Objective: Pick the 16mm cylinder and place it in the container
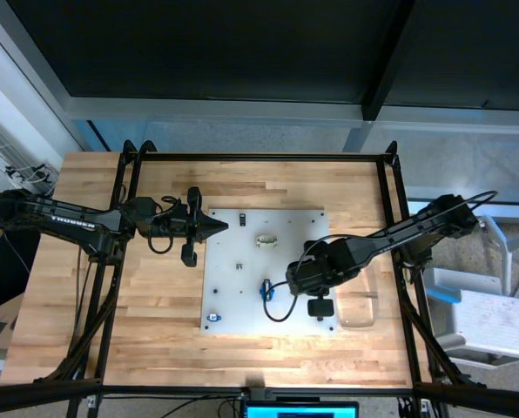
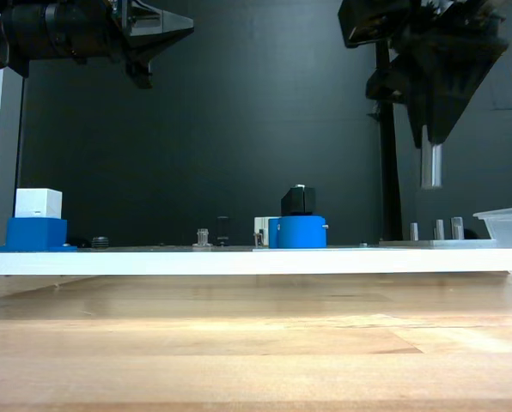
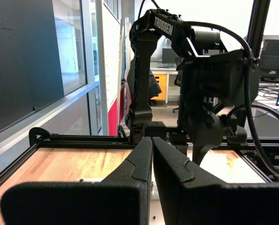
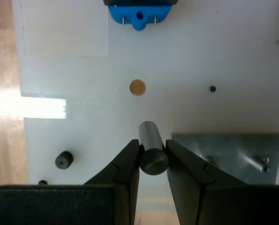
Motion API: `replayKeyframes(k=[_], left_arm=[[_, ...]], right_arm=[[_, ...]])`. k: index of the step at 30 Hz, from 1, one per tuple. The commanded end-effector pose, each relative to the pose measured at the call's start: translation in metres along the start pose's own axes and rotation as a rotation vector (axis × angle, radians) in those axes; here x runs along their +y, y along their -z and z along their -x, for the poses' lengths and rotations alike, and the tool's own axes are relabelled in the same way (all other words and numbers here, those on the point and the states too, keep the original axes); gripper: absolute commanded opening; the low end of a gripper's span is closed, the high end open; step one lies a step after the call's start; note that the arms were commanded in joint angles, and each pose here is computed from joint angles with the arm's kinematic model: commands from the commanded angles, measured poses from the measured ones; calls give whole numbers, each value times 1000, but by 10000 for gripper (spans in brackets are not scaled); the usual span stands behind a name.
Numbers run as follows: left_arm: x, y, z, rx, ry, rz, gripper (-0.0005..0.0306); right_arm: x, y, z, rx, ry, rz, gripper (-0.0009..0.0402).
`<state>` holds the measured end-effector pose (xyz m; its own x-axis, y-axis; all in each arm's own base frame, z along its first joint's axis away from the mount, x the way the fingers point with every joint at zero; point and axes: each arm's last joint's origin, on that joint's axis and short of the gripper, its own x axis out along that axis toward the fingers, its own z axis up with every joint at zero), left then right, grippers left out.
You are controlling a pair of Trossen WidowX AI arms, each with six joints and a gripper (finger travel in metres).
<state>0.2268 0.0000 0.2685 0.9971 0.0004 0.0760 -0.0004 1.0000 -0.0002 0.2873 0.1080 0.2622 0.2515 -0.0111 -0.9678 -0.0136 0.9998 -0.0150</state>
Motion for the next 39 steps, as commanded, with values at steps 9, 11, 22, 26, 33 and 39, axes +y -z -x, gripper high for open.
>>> replayKeyframes(k=[9,11,22,26,33,39], left_arm=[[0,0,0,0,0,0,0],[0,0,0,-1,0,0,0],[0,0,0,0,0,0,0],[0,0,0,0,0,0,0],[0,0,0,0,0,0,0],[0,0,0,-1,0,0,0]], right_arm=[[1,31,8,5,-11,-74,19],[1,37,9,13,-26,-83,19],[7,67,11,54,-61,-117,19],[7,76,12,78,-71,-123,19],[9,93,7,105,-70,-125,19],[10,107,-2,139,-88,-136,19]])
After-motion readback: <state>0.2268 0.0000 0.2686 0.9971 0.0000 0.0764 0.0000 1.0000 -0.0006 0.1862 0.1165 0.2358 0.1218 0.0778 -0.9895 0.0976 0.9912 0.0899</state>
